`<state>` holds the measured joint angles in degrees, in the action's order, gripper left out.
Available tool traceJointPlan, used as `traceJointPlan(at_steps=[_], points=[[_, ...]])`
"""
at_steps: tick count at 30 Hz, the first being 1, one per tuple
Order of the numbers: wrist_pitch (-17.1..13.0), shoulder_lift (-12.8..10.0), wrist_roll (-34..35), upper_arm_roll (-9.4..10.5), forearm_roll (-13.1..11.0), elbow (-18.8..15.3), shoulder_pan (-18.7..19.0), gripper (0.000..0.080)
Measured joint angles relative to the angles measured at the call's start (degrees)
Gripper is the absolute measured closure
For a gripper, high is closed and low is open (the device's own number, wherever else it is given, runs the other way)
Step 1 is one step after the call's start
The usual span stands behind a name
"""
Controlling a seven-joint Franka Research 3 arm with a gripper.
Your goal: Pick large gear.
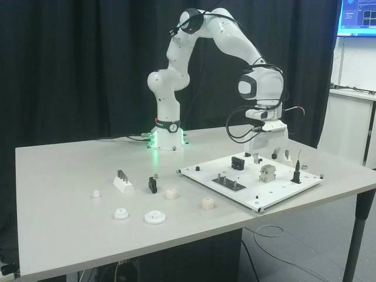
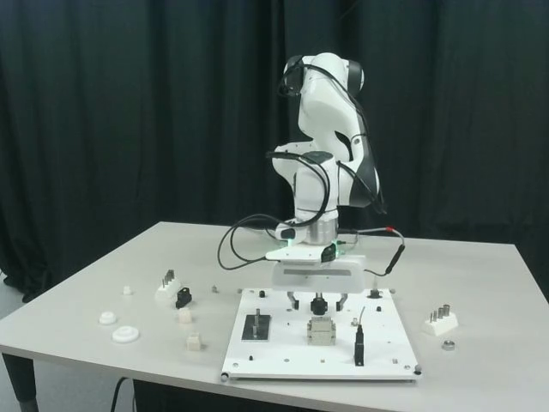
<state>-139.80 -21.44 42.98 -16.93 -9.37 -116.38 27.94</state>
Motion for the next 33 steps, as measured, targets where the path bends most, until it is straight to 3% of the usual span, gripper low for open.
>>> traceJointPlan(at_steps=[33], points=[[2.4, 0.3, 0.1, -0.04, 0.1, 1.1, 0.2, 0.0003]])
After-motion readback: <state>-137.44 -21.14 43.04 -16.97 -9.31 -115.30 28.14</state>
